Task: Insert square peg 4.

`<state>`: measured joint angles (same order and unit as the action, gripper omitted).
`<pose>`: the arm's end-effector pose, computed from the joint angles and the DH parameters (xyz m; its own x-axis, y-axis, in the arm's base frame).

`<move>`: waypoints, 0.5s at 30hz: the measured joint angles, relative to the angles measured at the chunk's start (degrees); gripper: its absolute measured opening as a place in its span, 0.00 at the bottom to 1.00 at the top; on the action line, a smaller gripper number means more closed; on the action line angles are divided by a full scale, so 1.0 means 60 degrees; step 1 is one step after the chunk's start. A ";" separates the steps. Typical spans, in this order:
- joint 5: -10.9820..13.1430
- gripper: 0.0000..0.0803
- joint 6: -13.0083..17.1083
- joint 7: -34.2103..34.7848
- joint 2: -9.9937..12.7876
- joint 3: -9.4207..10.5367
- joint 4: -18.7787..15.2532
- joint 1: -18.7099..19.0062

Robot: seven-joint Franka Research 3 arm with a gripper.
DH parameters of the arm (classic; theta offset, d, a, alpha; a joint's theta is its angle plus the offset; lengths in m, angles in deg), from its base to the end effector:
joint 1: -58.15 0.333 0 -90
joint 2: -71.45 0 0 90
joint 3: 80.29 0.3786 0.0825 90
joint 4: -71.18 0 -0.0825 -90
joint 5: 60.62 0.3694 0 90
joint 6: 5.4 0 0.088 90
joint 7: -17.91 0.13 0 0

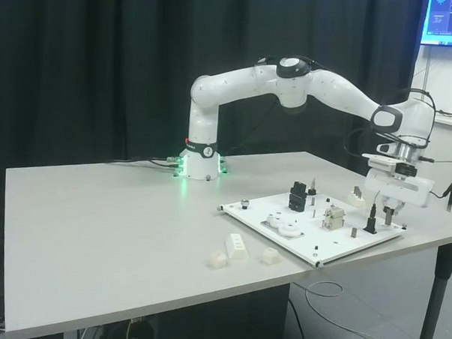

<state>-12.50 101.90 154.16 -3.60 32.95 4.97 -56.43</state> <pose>0.6809 0.3962 0.2207 -0.5963 -0.7823 0.1800 -0.7973 0.5510 -0.2463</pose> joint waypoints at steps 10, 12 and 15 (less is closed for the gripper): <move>-0.0068 0.19 0.0000 0.0004 -0.0027 0.0000 -0.0096 0.0001; -0.0068 0.19 0.0000 0.0004 -0.0032 0.0000 -0.0108 0.0001; -0.0068 0.19 0.0000 0.0004 -0.0047 0.0001 -0.0116 0.0001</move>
<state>-12.91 101.90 154.18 -3.88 32.95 4.27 -56.42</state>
